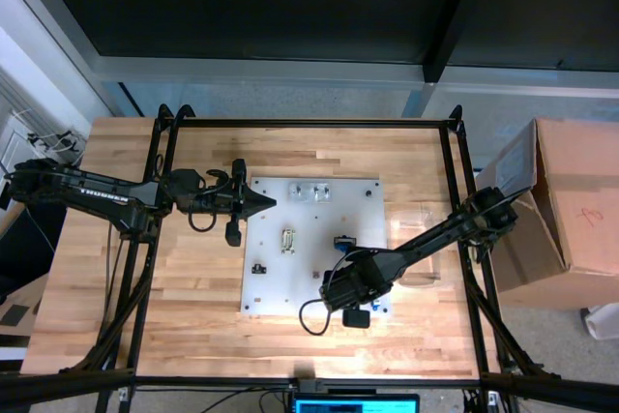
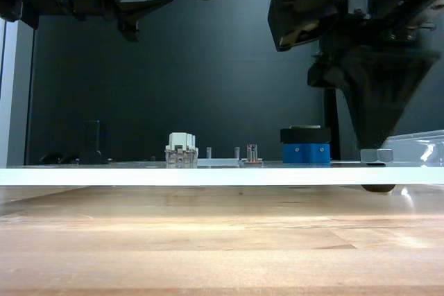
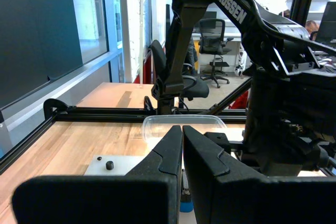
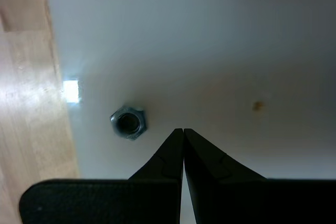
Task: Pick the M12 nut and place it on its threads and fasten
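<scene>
- Left claw [image 1: 268,203]: fingers pressed together on nothing, hanging high above the far left part of the white board [image 1: 276,278], well apart from the work.
- M12 nut [image 4: 128,123]: free of both claws, near the board's near right edge. Its dark centre and the low view suggest it sits on its stud; I cannot tell how far down.
- Right claw [image 4: 182,130]: fingers together, empty, tips just beside the nut.
- Step, as I judge it: fastening. The next move calls for parting the fingers, centring over the nut, clamping its flats and turning.
- Writing: "TROSSEN" on the right arm [image 3: 229,2]; the red mark on the cardboard box [image 1: 571,210] is unreadable.
</scene>
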`<state>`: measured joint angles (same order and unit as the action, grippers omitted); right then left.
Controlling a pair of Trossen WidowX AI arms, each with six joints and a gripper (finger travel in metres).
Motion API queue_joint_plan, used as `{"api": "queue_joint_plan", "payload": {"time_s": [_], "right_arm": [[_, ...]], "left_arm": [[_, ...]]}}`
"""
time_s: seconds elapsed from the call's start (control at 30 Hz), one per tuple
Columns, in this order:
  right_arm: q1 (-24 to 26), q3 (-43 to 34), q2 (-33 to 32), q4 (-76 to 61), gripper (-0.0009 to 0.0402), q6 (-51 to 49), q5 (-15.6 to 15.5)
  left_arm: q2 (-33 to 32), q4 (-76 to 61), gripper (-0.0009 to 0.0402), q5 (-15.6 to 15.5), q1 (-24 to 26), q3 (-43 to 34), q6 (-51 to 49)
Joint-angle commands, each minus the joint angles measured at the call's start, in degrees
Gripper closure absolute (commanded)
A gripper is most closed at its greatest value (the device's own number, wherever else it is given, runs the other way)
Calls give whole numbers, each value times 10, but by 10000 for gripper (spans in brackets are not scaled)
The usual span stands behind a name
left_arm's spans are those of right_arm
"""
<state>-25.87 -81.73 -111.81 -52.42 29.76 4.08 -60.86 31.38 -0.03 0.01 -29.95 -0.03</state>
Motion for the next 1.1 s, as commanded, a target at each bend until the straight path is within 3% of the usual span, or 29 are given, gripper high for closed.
{"api": "queue_joint_plan", "payload": {"time_s": [0.03,0.13,0.27,0.33,0.4,0.53,0.67,0.83,1.1], "right_arm": [[0,0,-9,4,393,0,-6],[0,0,-9,7,393,-3,-44],[-1,0,-4,17,393,-46,-166],[-1,0,-1,16,393,-65,-192],[-2,0,2,14,393,-66,-182],[-2,0,6,4,393,-49,-123],[-1,0,6,-3,393,-30,-90],[-2,0,6,-5,393,0,-19],[-2,0,6,17,393,9,-12]], "left_arm": [[0,0,393,0,0,0,0],[0,0,393,0,0,0,0],[0,0,393,0,0,0,0],[0,0,393,0,0,0,0],[0,0,393,0,0,0,0],[0,0,393,0,0,0,0],[0,0,393,0,0,0,0],[0,0,393,0,0,0,0],[0,0,393,0,0,0,0]]}}
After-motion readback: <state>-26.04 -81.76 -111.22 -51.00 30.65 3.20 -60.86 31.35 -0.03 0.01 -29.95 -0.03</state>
